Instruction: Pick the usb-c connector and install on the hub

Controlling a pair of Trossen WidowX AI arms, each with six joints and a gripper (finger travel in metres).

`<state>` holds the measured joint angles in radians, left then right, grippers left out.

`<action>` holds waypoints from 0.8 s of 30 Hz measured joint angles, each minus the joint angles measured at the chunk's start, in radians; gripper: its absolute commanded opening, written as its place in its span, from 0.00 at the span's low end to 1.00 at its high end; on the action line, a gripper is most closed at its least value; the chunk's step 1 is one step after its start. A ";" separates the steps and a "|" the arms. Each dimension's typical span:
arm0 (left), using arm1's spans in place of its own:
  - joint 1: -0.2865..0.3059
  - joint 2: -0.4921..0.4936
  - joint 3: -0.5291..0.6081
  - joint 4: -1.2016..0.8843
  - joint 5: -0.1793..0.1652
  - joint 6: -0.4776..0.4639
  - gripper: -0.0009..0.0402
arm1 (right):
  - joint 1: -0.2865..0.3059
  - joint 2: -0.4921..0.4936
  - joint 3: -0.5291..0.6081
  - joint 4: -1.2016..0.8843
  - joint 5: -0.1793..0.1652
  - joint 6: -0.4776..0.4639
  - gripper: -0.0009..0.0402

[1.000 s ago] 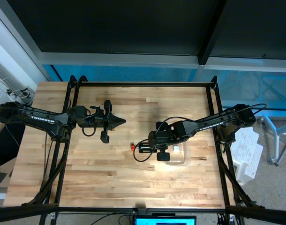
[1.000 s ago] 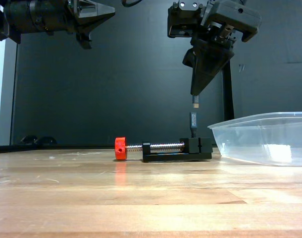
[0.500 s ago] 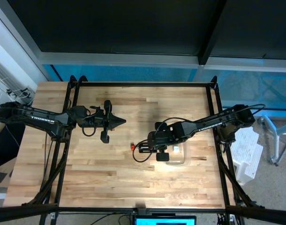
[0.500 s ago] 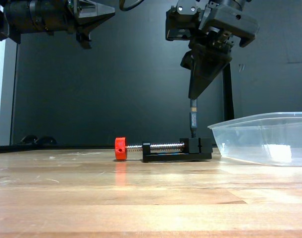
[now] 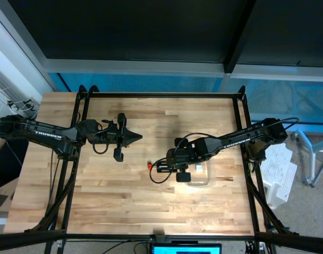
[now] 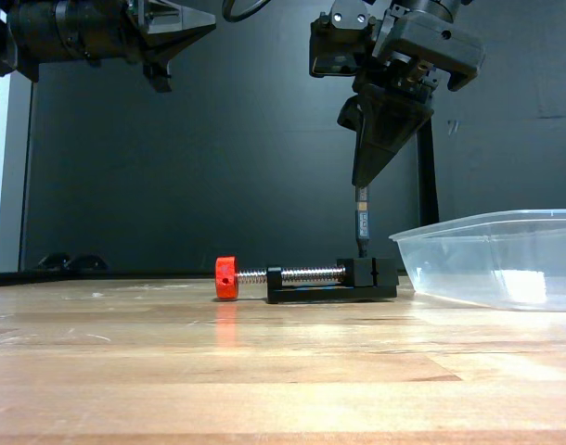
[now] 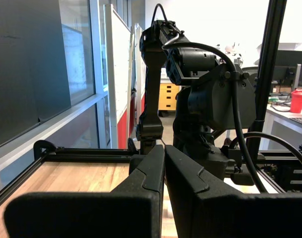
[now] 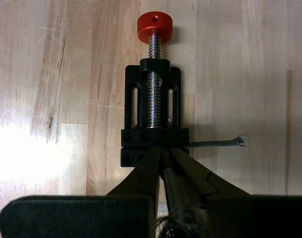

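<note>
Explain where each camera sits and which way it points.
High view: above the table's near edge, looking down and away; shows left arm, right arm, left pincer left of centre.
Low view: table-top height, looking level; right pincer shut on the usb-c connector over the hub.
Left wrist view: on the left arm, looking along its shut pincer toward the right arm.
Right wrist view: on the right arm, looking down its pincer onto the hub.
Shared: low and right wrist both show the hub.
</note>
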<state>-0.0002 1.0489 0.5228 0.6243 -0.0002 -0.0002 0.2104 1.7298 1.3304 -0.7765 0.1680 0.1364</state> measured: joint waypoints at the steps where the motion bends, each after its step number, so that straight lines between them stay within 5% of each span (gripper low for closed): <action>1: 0.000 0.000 0.000 0.001 0.000 0.000 0.02 | 0.000 -0.001 0.000 0.000 0.000 0.000 0.02; 24: 0.000 0.000 0.000 0.001 0.000 0.000 0.02 | -0.004 -0.005 -0.015 0.014 0.000 0.001 0.02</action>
<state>-0.0002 1.0489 0.5224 0.6254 -0.0006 -0.0002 0.2066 1.7248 1.3155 -0.7624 0.1677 0.1371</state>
